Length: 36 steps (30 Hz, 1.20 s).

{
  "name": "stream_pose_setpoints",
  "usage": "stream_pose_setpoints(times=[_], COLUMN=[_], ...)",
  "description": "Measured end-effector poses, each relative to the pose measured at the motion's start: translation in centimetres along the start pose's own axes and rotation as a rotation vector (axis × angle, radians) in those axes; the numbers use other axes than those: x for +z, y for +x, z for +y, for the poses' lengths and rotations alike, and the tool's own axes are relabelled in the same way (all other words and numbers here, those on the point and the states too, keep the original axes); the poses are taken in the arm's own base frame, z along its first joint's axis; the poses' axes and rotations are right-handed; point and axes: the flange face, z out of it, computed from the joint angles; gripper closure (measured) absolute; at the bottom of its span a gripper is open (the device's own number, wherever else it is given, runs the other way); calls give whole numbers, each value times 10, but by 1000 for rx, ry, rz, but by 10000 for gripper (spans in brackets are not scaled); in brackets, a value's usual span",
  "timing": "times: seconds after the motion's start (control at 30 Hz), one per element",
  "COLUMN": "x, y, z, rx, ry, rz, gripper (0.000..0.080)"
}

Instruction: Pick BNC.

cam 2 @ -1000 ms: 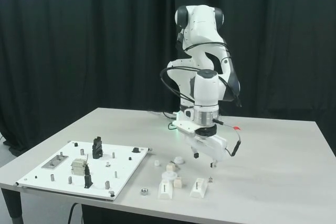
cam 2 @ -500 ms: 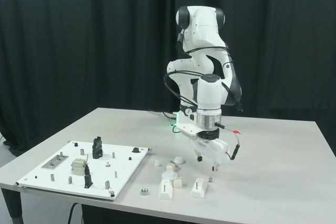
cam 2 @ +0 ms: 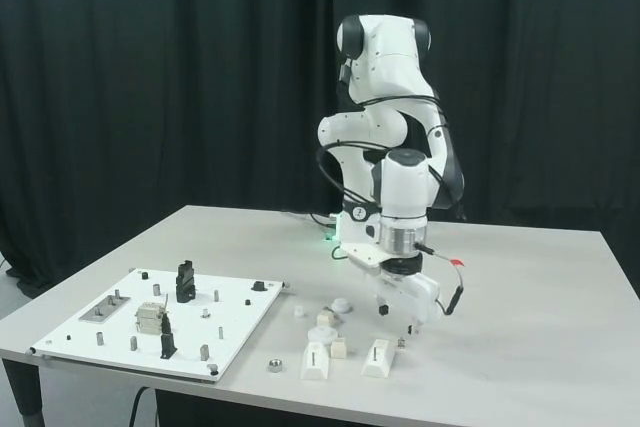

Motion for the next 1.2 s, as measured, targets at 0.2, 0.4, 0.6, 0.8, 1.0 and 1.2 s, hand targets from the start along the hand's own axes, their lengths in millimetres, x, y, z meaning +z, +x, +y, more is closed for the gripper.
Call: stream_pose_setpoints(times=[0.2, 0.4, 0.6, 0.8, 1.0, 1.2], x=[10, 18, 23, 27, 30, 34], y=[-5, -10, -13, -13, -10, -8], z=[-4, -5, -6, -6, -7, -8], rx=[-8, -15, -19, -18, -15, -12], ry=[-7, -14, -20, -25, -28, -25], rz=[5, 8, 10, 13, 15, 16], gripper=[3, 3, 3, 3, 3, 3])
